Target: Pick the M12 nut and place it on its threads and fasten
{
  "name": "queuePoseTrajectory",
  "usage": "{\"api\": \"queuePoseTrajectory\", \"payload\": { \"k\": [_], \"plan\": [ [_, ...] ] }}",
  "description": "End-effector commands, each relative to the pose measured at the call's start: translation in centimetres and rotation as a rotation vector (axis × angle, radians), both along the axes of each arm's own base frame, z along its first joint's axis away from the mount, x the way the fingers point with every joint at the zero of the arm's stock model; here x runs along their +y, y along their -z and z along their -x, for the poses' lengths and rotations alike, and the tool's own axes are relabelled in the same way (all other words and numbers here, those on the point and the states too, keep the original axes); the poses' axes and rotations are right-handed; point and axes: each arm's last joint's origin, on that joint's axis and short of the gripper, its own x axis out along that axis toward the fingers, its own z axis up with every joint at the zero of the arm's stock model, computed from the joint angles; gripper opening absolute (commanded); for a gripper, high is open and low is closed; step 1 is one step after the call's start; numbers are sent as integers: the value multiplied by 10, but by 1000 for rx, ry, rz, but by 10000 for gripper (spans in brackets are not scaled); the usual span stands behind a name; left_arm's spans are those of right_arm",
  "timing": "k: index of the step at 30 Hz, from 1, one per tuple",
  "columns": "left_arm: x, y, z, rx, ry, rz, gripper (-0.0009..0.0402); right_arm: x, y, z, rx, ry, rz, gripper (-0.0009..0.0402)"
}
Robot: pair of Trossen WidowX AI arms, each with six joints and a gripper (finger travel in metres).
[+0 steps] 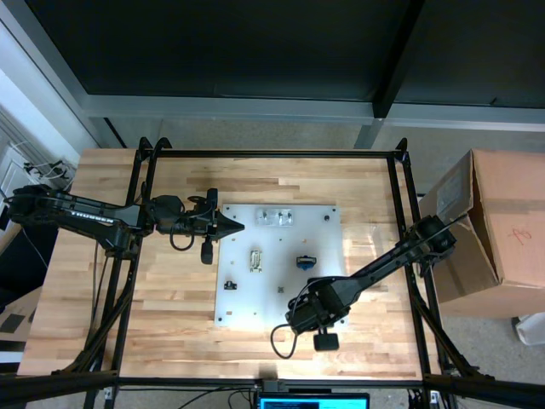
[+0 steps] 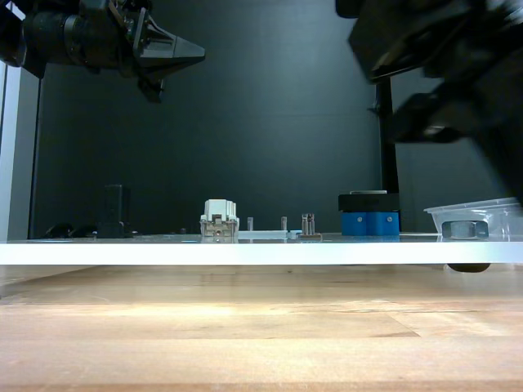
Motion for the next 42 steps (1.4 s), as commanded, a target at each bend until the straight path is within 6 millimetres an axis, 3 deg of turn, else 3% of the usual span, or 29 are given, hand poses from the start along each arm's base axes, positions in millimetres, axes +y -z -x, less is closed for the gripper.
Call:
{"api": "queuePoseTrajectory", "payload": {
  "k": [1,8,14,23,27,34,42],
  "plan": [
    [0,0,0,0,0,0,0,-4,-1,0,-51,51,110,0],
    [0,0,0,0,0,0,0,-3,3,-4,-96,92,112,0],
    [0,0,0,1,0,0,0,7,4,-2,32,16,-170,0],
    [0,0,0,3,0,0,0,-4,1,1,-51,75,75,0],
    [0,0,0,0,0,0,0,-5,-1,1,-66,79,89,0],
    [0,0,0,0,0,0,0,-10,-20,5,-117,-29,61,0],
    [0,0,0,1,0,0,0,-49,-61,16,-328,-26,-27,0]
  ]
}}
